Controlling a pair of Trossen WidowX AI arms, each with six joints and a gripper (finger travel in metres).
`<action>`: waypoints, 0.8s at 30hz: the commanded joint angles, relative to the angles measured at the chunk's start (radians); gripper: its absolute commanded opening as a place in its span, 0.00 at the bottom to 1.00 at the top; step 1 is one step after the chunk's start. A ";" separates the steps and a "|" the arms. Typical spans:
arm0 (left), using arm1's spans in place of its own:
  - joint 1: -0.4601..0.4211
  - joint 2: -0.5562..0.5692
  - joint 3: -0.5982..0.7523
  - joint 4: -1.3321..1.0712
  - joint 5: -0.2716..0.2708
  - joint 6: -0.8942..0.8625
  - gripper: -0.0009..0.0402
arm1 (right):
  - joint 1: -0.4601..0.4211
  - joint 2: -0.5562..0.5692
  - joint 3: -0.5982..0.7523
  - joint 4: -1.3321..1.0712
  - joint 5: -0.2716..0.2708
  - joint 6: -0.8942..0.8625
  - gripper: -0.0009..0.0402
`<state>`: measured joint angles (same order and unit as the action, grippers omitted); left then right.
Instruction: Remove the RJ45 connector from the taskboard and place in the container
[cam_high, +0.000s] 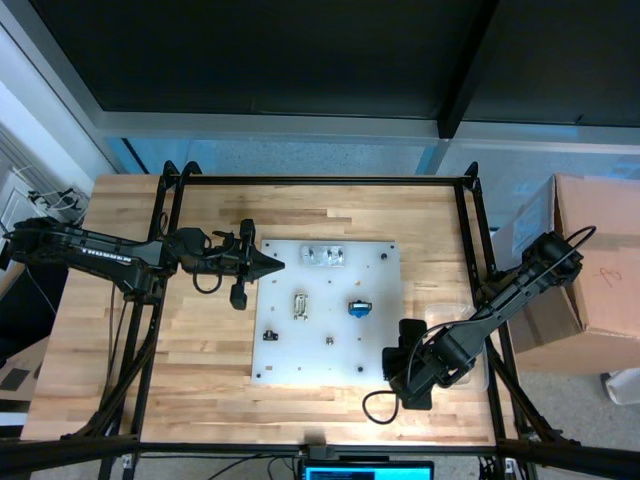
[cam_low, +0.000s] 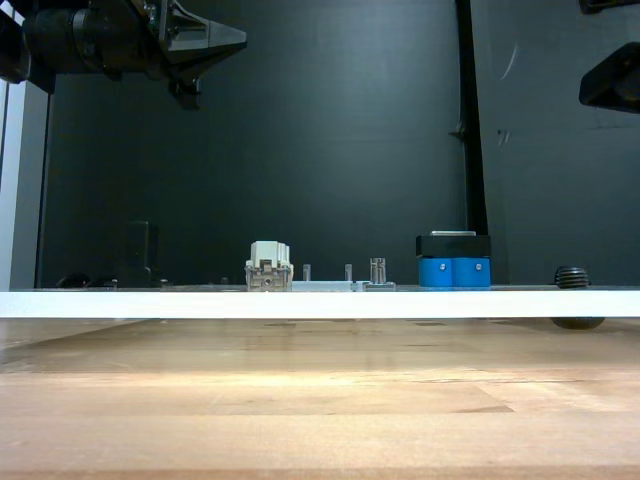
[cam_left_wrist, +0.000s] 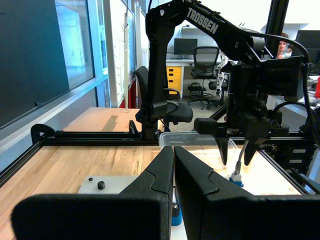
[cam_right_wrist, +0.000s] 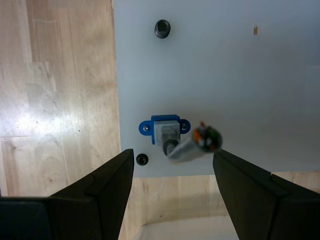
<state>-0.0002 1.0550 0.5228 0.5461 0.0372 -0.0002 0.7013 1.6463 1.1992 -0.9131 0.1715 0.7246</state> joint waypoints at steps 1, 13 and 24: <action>0.000 0.000 0.000 0.000 0.000 0.000 0.02 | 0.000 0.000 -0.009 0.019 0.020 0.000 0.56; 0.000 0.000 0.000 0.000 0.000 0.000 0.02 | 0.000 0.000 -0.071 0.124 0.021 -0.008 0.53; 0.000 0.000 0.000 0.000 0.000 0.000 0.02 | -0.001 0.000 -0.072 0.122 0.021 -0.017 0.30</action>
<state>-0.0002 1.0550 0.5228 0.5465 0.0372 -0.0002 0.7006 1.6463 1.1267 -0.7910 0.1940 0.7090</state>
